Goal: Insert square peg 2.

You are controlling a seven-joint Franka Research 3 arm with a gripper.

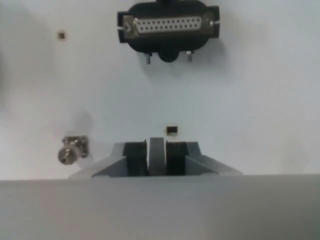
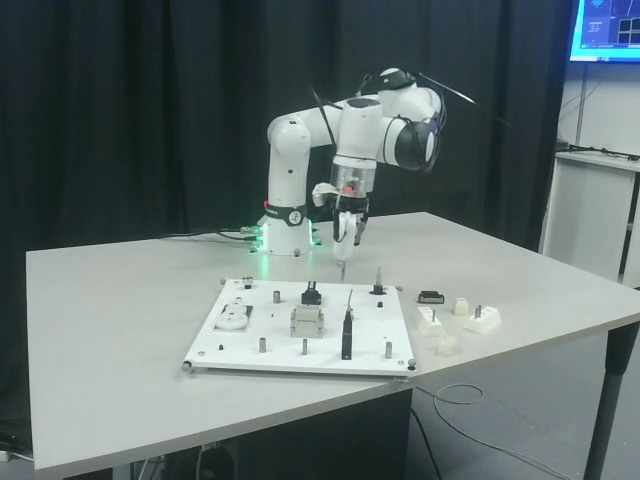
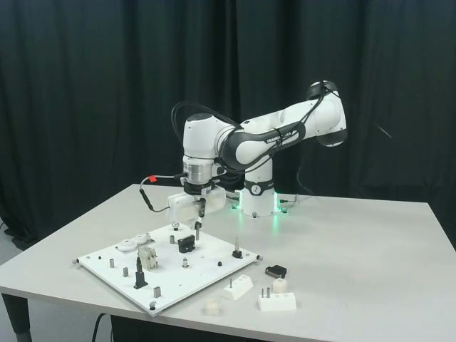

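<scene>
White board [image 1: 240, 100] fills the wrist view beneath the claw [image 1: 156, 157], whose two black fingers [image 1: 134, 159] are clenched on a grey square peg [image 1: 156, 156]. The peg stands upright between the pads, with its long axis running straight down toward the board.

Going left to right in the wrist view: a small hex fastener [image 1: 61, 34], a metal coaxial connector [image 1: 73, 150], the gripped peg, then the square socket [image 1: 172, 131], and, well beyond the socket, a black D-sub connector [image 1: 169, 27].

The socket lies just beside the peg tip, slightly offset to one side and a little ahead of it. The peg is not yet over the opening, so the coming move likely calls for a short lateral correction before any descent, keeping the peg faces parallel to the socket walls.

Both room views show the claw above the rear part of the board, which rests on the grey counter [image 2: 110, 300]. Lettering on the arm's forearm [image 3: 274, 137] in the second room view cannot be read. No other brands or labels are legible.
</scene>
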